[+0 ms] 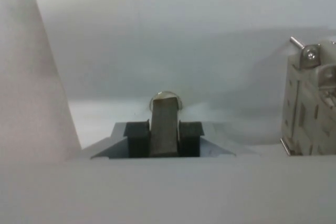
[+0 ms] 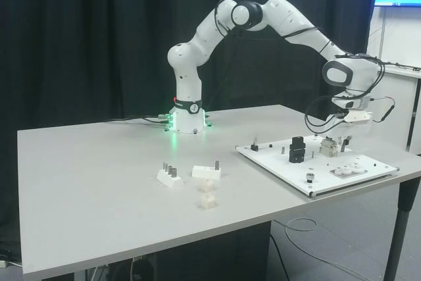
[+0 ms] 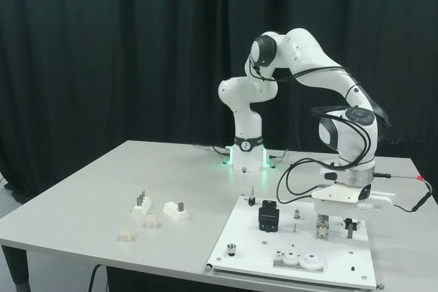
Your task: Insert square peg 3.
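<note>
The square peg (image 1: pixel 164 128) was clamped between the closed fingers of the gripper (image 1: pixel 164 148), low over the white assembly board (image 2: pixel 276 160) beside its fixture block (image 1: pixel 310 103); any tilt or offset risked jamming at the hole.

Seen from the second room camera, the arm's base (image 3: pixel 248 158) stands at the desk's (image 3: pixel 102 196) 12 o'clock, the board (image 3: pixel 239 237) lies at 4 o'clock under the hand (image 3: pixel 335 227), and the small peg holders (image 3: pixel 161 213) sit at 8 o'clock.
</note>
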You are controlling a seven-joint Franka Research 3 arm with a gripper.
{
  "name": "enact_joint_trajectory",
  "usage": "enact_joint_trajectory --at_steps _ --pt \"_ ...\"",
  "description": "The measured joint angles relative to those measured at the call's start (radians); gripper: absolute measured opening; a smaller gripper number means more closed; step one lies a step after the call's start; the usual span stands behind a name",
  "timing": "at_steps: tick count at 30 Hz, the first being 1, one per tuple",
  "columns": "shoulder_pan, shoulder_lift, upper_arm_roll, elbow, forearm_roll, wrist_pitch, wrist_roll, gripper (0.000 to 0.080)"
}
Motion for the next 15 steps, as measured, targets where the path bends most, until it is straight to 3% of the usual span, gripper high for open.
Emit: enact_joint_trajectory --at_steps 15 --pt "0.002 -0.001 0.0 0.0 -0.003 -0.002 -0.039 0.0113"
